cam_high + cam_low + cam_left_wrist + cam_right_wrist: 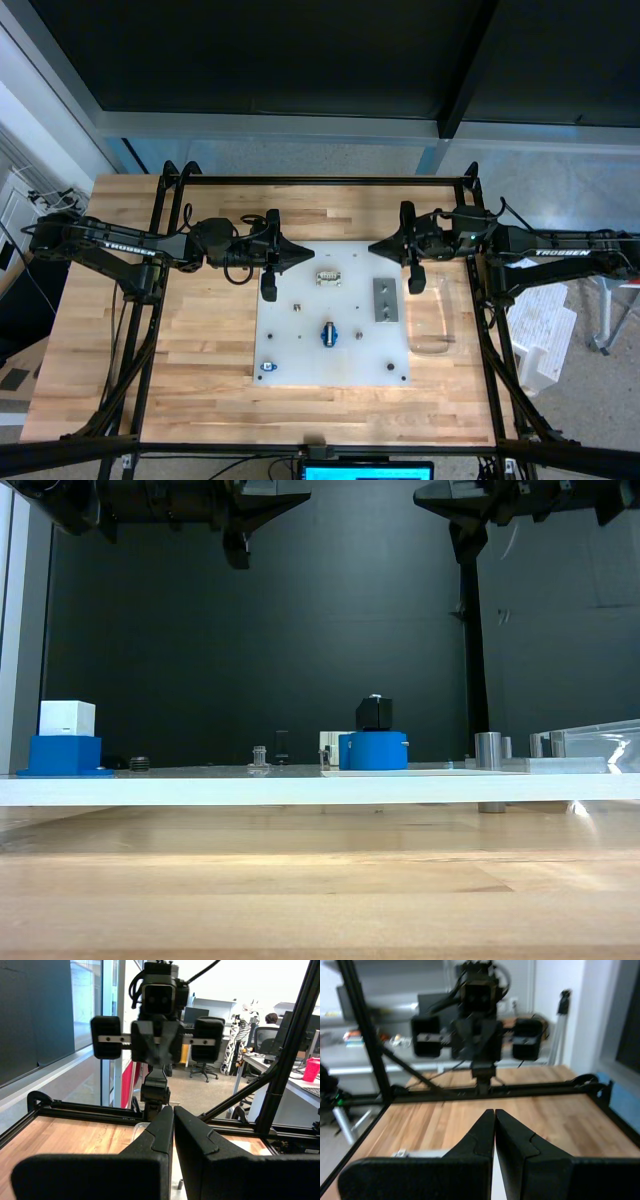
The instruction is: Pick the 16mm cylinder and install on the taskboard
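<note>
The taskboard (pixel 300 345) is a white square plate in the middle of the table, seen edge-on in the low view (pixel 200 788). A short silver-grey cylinder (pixel 358 335) (pixel 488 750) stands upright on it just right of the blue connector (pixel 328 335) (pixel 374 750); I cannot tell for sure that this is the 16mm cylinder. My left gripper (pixel 305 254) (pixel 173 1125) hangs high over the board's back left edge, shut on nothing. My right gripper (pixel 375 248) (pixel 494 1125) hangs over the back right edge, shut and empty, tip to tip with the left.
A grey metal block (pixel 386 299) lies on the board's right side. A blue-and-white block (pixel 265 368) (pixel 66 742) sits at its near left corner. A clear plastic tray (pixel 432 320) lies on the wood right of the board. A black frame (pixel 320 181) rims the table.
</note>
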